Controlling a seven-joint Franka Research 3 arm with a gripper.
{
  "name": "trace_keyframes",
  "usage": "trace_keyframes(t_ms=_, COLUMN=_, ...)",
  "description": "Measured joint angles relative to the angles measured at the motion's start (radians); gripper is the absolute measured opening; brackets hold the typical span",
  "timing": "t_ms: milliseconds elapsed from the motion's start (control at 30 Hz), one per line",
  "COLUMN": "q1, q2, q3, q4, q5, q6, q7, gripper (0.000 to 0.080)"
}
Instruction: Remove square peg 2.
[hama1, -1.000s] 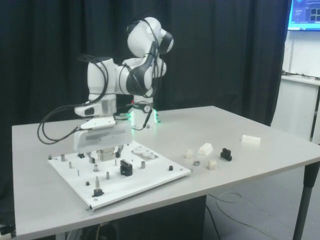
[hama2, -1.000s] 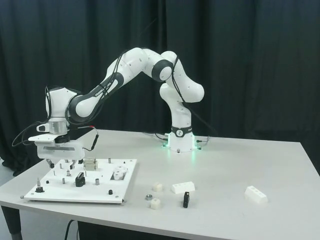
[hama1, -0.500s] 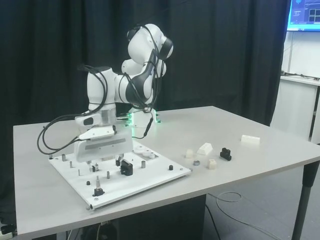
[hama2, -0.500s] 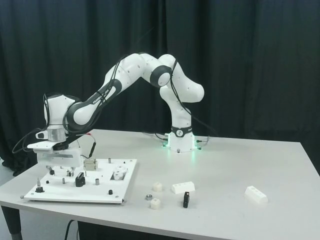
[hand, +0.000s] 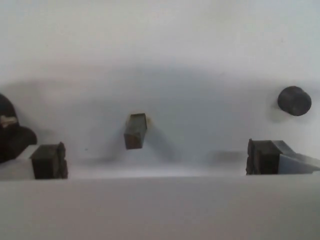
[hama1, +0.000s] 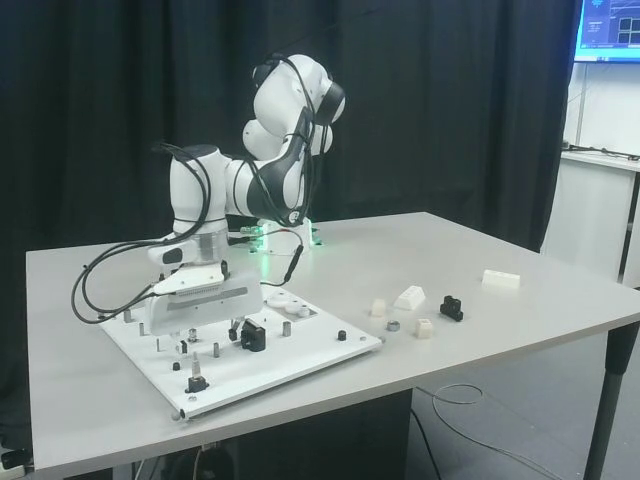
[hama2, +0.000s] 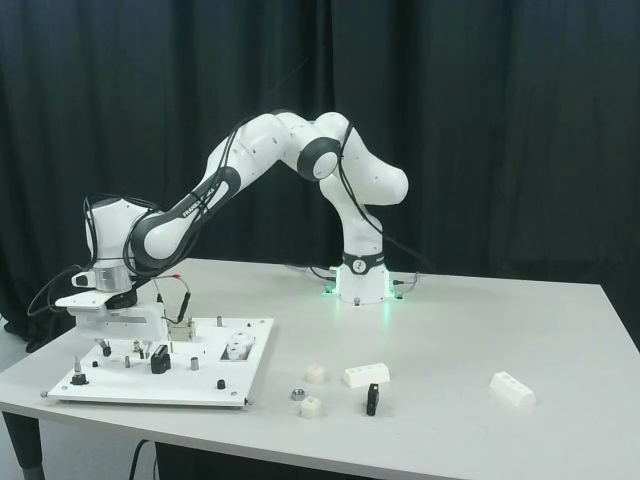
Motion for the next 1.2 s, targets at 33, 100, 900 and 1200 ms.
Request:
trace_keyframes(t_ms=33, q1=0.000, q2=0.001, q3=0.000, q4=0.000, q5=0.000, q6=-0.001, q7=-0.002, gripper=0.0800)
trace_keyframes(t_ms=100, q1=-0.001, q2=0.002, q3=0.000, q4=0.001, q5=0.000, q6=-0.001, q7=-0.006, gripper=0.0800)
trace_keyframes(t_ms=900, q1=0.003, q2=0.011, q3=0.001, q4=0.021, q5=-0.001, q6=-0.001, q7=-0.050, gripper=0.0800)
trace_keyframes(t_ms=1200, q1=0.004, q2=0.016, q3=0.001, q4=0.023, q5=-0.001, q6=-0.001, q7=-0.072, gripper=0.0800)
